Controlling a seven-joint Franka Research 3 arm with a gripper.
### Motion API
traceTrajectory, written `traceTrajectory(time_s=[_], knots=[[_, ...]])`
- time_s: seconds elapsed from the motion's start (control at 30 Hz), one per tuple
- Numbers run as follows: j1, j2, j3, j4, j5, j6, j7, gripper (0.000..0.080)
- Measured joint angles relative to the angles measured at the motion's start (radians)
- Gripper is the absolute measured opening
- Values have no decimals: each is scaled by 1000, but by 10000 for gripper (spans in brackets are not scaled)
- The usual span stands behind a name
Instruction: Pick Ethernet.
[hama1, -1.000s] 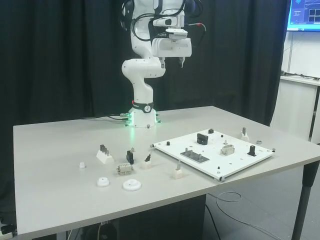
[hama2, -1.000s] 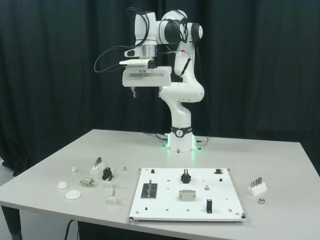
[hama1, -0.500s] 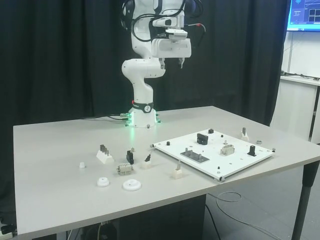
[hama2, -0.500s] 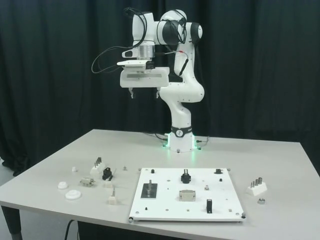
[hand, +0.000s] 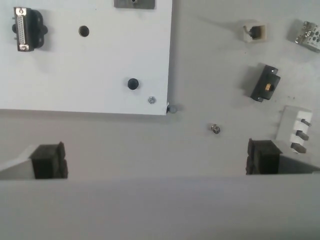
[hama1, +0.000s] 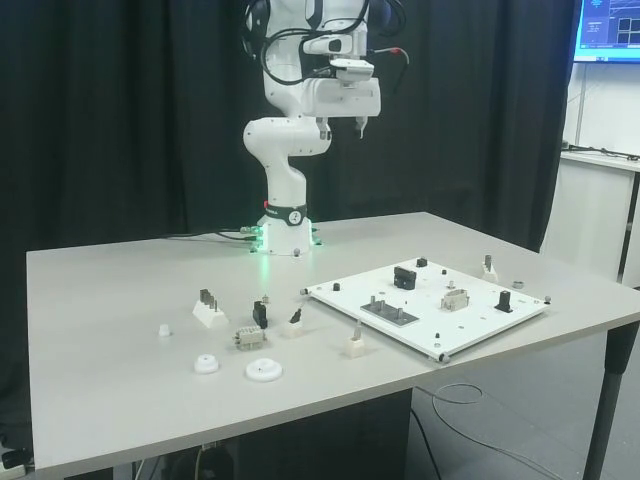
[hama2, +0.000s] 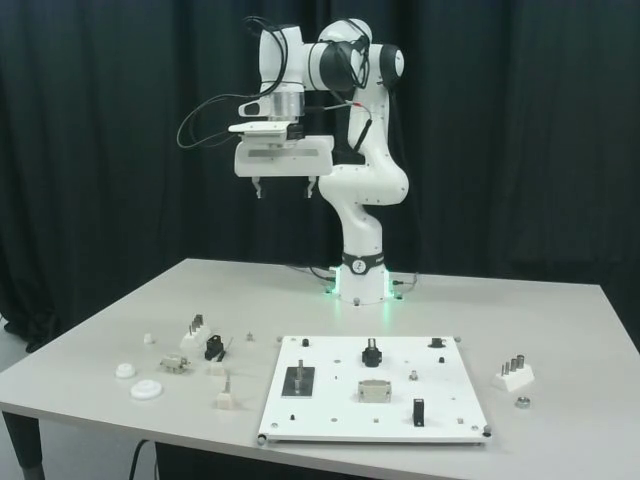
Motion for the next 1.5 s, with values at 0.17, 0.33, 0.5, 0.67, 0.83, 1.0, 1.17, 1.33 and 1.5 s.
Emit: traceTrajectory(time_s=[0.17, 0.33, 0.5, 0.67, 0.83, 1.0, 1.17, 1.33, 1.5], knots=[[0, 9, -2, 8, 0, 0, -4, 800], [0, 16, -3, 10, 0, 3, -15, 800], [0, 22, -5, 11, 0, 10, -26, 800], [0, 33, -6, 11, 6, 35, -15, 800], [1, 53, -6, 11, 21, 81, 67, 800], [5, 79, -2, 11, 34, 134, 133, 800], [10, 109, 5, 15, 43, 184, 212, 800], [10, 146, 17, 30, 43, 224, 314, 800], [10, 191, 32, 58, 43, 259, 399, 800]])
